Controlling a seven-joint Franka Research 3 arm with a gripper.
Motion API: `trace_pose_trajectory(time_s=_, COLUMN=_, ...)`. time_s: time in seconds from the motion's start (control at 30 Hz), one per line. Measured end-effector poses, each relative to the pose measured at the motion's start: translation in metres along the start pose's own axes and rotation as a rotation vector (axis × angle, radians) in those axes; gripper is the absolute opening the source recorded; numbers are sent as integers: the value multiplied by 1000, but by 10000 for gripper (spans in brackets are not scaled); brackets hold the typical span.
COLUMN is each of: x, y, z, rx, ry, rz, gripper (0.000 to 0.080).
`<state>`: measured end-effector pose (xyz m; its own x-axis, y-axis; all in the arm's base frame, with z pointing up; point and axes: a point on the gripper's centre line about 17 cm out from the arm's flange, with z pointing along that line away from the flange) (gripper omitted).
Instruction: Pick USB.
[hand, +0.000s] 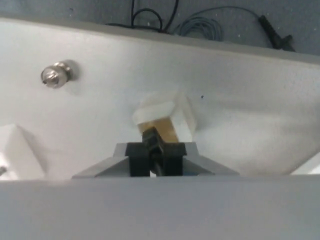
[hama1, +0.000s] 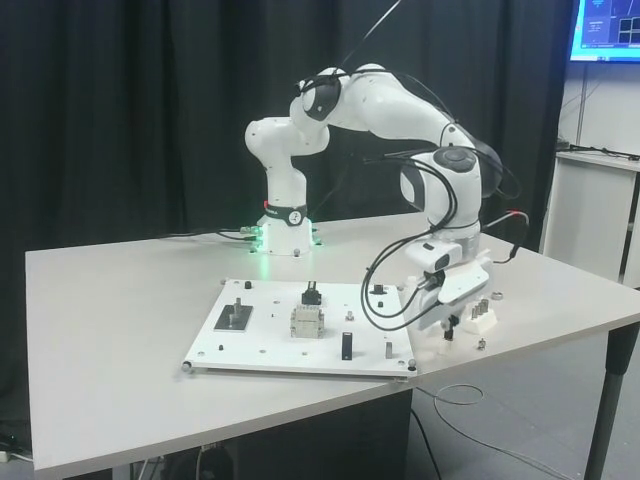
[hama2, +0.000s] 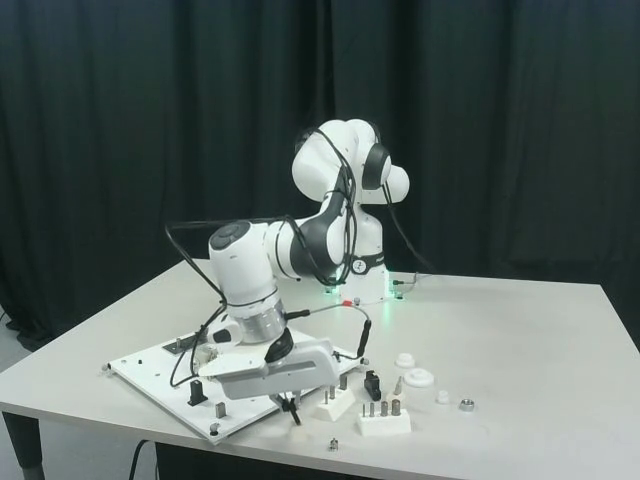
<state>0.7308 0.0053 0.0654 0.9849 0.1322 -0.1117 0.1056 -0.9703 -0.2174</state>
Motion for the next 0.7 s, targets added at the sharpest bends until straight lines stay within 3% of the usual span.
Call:
trace_pose_trajectory(time_s=0.27, x=-4, y=-9, z=-26, rx=6, ry=-23, rz=7, gripper=51)
trace_pose_trajectory(time_s=0.7, x=2, y=-9, z=-60, rx=-27, ry=-4, rz=20, gripper=51)
